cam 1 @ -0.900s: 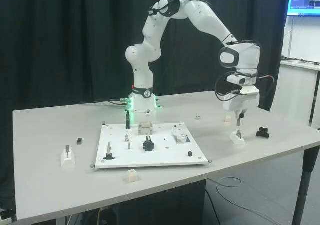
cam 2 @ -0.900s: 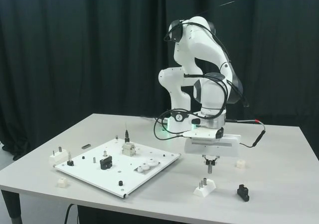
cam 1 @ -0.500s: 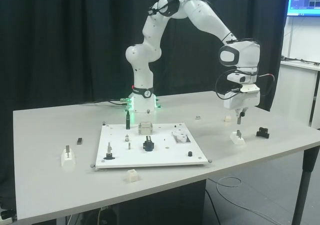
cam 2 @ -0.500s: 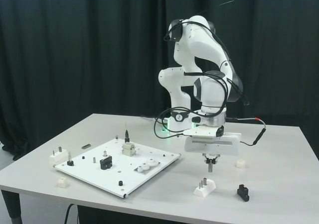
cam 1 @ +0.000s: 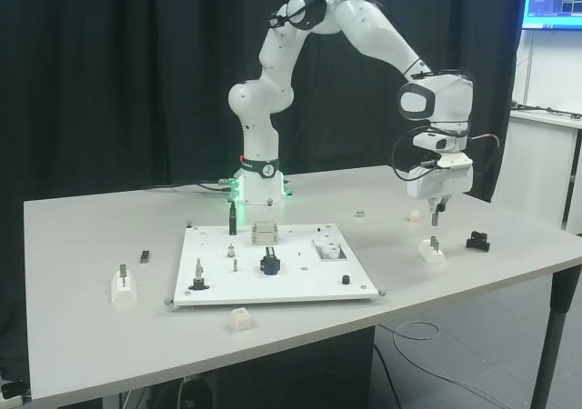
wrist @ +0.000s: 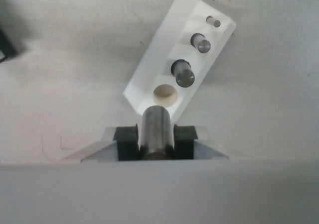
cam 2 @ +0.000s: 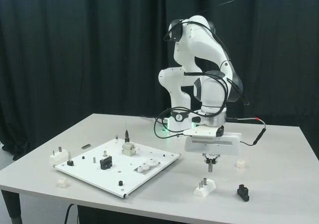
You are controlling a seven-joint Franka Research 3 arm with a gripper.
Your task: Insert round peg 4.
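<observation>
Table [cam 1: 82, 236]: flat matte grey top, black curtain behind it. Arm [cam 1: 364, 27]: glossy white, rounded links, bent over the table's side away from the board.

Board [cam 1: 300, 286]: flat white square plate, standing on small feet at its corners, carrying small black and grey fixtures. It lies well apart from the gripper, with bare tabletop between.

Holder [wrist: 164, 69]: white block, chamfered corners, one row of round holes stepping down in size. In the wrist view the largest hole [wrist: 165, 94] is vacant; the next three hold smooth grey pins with flat tops. In the second room view the holder [cam 2: 205, 188] sits near the table's front edge, a small black part [cam 2: 242, 192] just beside it, and a small white block [cam 2: 240, 164] further back. Open tabletop on all sides of the holder.

Gripper [wrist: 155, 143]: black pads clamped on both sides of the peg [wrist: 156, 129], a smooth grey metal cylinder, upright, its lower end sticking out below the fingertips. In the first room view the gripper [cam 1: 436, 211] hangs in the air over the holder [cam 1: 432, 250], peg clear of it with a visible gap. In the wrist view the peg tip sits just beside the vacant hole, not in it.
</observation>
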